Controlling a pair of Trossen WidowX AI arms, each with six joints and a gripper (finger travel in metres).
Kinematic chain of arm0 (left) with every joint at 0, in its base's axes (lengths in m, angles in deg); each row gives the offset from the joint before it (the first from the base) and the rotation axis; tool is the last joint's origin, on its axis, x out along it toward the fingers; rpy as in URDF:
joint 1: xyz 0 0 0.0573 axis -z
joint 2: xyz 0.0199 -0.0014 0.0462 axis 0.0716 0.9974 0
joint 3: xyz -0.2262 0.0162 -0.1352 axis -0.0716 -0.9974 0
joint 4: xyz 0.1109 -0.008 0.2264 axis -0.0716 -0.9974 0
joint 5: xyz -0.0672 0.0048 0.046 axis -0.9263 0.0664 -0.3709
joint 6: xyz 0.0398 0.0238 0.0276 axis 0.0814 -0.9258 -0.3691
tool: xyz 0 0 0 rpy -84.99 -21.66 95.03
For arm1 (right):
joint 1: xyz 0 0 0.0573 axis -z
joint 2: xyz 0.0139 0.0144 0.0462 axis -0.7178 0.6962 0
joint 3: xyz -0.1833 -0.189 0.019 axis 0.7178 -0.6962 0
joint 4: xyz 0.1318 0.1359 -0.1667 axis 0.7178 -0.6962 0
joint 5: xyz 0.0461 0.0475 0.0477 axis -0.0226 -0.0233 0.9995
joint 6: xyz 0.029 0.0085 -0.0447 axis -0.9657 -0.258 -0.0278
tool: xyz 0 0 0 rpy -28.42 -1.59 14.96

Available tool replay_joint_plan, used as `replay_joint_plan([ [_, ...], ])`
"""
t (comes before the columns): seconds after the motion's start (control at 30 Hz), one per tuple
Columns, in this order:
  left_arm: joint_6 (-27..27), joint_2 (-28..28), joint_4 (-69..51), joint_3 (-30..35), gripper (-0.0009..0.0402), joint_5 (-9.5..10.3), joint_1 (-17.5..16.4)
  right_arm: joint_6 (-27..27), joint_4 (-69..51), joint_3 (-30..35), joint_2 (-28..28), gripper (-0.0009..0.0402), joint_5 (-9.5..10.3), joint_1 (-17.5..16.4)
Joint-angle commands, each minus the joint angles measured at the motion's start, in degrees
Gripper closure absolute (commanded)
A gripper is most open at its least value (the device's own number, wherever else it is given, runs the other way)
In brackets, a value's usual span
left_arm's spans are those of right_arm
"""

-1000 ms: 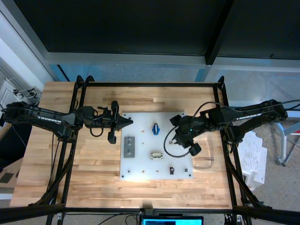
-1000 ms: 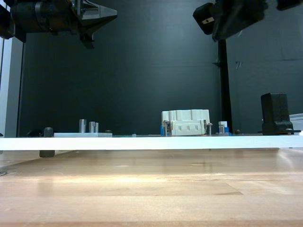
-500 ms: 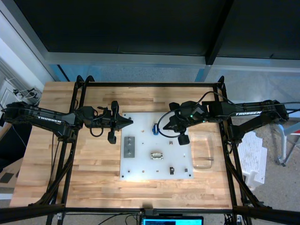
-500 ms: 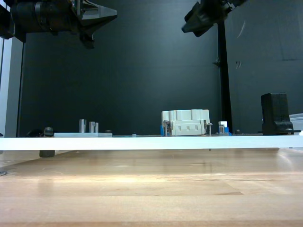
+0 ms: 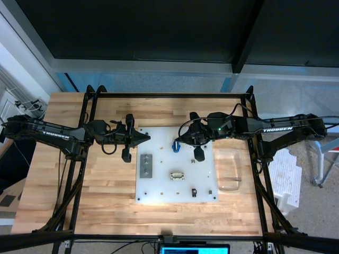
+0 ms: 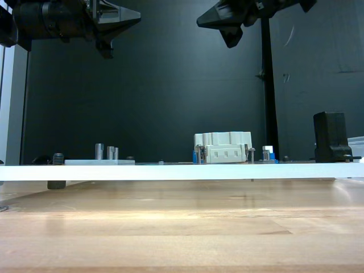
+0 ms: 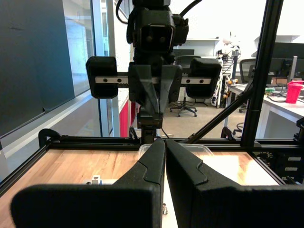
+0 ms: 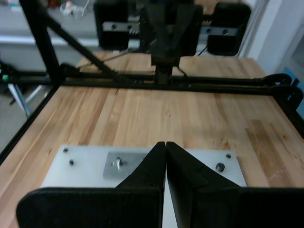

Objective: Pick the 16mm bar and install on taskboard

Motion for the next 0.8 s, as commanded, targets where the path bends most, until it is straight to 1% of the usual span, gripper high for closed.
replay_joint_plan([
  [0.03, 0.0, 0.0, 0.0, 0.0, 0.0393, 0.0, 0.0, -1.4, 5.3, -2.8, -0.4, 0.0394, -1.25, 0.0],
  [0.2, 0.0, 0.0, 0.0, 0.0, 0.0393, 0.0, 0.0, -1.5, 12.9, -7.0, -1.2, 0.0394, -1.64, 0.0],
  [0.33, 0.0, 0.0, 0.0, 0.0, 0.0393, 0.0, 0.0, -2.1, 18.4, -9.9, -2.0, 0.0394, -3.87, 0.1],
  [0.4, 0.0, 0.0, 0.0, 0.0, 0.0393, 0.0, 0.0, -2.1, 21.3, -11.2, -2.2, 0.0394, -4.28, 0.3],
  [0.57, 0.0, 0.0, 0.0, 0.0, 0.0393, 0.0, 0.0, -2.4, 26.0, -13.1, -2.3, 0.0394, -4.04, 1.3],
  [0.7, 0.0, 0.0, 0.0, 0.0, 0.0393, 0.0, 0.0, -2.3, 30.2, -14.6, -2.3, 0.0394, -0.72, 2.4],
  [0.8, 0.0, 0.0, 0.0, 0.0, 0.0393, 0.0, 0.0, -2.6, 32.3, -15.6, -2.3, 0.0394, -1.31, 2.8],
])
